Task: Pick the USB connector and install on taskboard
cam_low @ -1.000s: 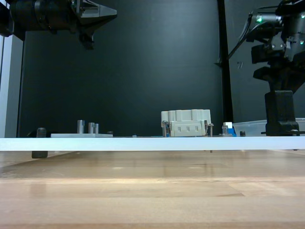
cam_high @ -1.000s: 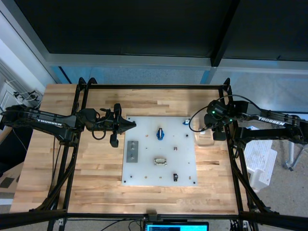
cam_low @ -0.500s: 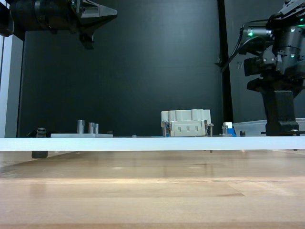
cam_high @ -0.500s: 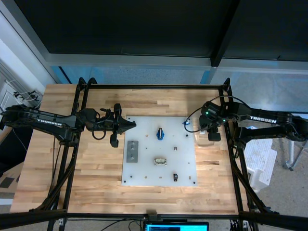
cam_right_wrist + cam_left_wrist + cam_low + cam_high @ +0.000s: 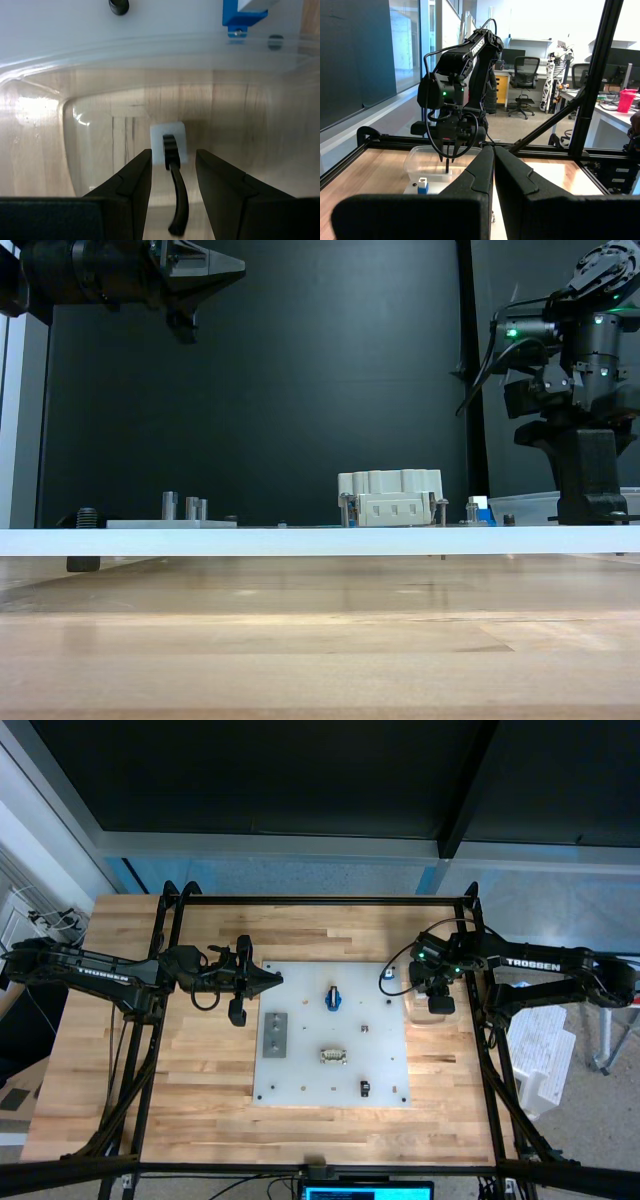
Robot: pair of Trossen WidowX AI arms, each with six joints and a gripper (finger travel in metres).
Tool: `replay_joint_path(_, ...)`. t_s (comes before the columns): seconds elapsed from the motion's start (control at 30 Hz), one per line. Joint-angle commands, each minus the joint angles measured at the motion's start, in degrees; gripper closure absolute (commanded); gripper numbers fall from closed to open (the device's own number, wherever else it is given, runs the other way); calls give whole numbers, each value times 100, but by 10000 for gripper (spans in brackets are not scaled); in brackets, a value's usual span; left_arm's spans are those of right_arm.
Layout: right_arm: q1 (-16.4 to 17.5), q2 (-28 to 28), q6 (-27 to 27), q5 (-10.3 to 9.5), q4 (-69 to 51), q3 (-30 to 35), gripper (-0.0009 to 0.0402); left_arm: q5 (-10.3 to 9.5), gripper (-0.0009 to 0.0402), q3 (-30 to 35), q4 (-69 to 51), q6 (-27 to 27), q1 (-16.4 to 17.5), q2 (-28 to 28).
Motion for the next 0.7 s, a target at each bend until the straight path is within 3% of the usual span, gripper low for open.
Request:
replay_joint_path(0.03, 2, 44, 4, 37, 52, -59, 274, 2, 393, 2, 0, 2, 2, 2)
replay_joint_path(0.3, 22, 44, 2, 55, 142, -138, 275, 2, 393, 2, 0, 2, 0, 2)
replay_joint_path(0.4, 35, 44, -7, 144, 197, -184, 278, 2, 393, 4, 0, 2, 0, 2)
replay_joint_path(0.7, 61, 42, -76, 140, 269, -262, 305, 2, 393, 2, 0, 2, 2, 2)
